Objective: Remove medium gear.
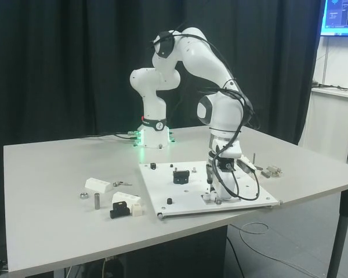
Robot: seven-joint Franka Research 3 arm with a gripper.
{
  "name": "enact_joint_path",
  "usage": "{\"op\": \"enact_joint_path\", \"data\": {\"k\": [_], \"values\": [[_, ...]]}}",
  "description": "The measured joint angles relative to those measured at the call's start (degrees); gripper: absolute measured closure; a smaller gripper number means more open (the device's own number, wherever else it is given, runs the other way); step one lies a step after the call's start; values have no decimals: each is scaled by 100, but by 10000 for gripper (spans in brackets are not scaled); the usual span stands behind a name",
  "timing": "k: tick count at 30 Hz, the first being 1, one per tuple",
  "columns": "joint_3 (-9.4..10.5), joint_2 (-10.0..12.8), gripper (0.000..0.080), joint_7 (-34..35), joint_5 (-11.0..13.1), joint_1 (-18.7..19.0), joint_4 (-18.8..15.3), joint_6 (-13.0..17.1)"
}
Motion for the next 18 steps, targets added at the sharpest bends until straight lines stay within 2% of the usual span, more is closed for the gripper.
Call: {"op": "enact_joint_path", "data": {"k": [6,7,18], "values": [[-7,-9,116,0,0,22,-7,-144],[-10,-9,407,1,0,25,-7,-146],[-12,-11,406,20,0,29,-7,-164]]}}
